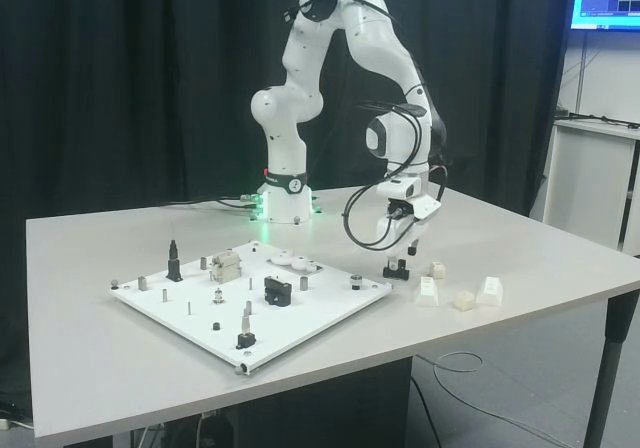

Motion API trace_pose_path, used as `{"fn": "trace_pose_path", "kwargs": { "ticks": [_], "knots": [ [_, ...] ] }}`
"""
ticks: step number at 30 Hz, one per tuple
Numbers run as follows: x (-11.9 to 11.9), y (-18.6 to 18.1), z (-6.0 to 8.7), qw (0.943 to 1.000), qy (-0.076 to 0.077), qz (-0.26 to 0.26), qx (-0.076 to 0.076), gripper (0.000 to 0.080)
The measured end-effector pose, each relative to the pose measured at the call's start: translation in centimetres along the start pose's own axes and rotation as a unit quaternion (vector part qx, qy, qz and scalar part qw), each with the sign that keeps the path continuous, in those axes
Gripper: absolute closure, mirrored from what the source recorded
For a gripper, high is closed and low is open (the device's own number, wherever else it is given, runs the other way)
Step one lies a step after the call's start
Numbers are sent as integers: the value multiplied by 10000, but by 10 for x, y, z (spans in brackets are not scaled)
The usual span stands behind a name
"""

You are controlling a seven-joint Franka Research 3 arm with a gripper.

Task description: Remove small gear.

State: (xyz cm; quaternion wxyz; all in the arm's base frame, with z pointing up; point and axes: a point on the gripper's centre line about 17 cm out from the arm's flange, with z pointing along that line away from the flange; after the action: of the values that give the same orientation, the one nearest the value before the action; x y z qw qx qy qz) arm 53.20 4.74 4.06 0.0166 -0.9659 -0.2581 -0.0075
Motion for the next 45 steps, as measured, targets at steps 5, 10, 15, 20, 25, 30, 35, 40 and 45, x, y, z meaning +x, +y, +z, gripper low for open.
{"fn": "trace_pose_path", "kwargs": {
  "ticks": [5,10,15,20,25,30,35,40,45],
  "knots": [
    [1,0,-5,10000,24,6,19,3],
    [2,0,-9,10000,42,15,28,3],
    [2,1,-11,10000,53,28,32,3],
    [2,4,-14,10000,69,45,28,3],
    [2,5,-17,9999,82,58,31,3],
    [2,6,-18,9999,88,58,25,3],
    [2,7,-19,9999,93,63,23,3],
    [2,8,-20,9999,98,69,19,3],
    [3,10,-21,9999,109,80,9,3]
  ]
}}
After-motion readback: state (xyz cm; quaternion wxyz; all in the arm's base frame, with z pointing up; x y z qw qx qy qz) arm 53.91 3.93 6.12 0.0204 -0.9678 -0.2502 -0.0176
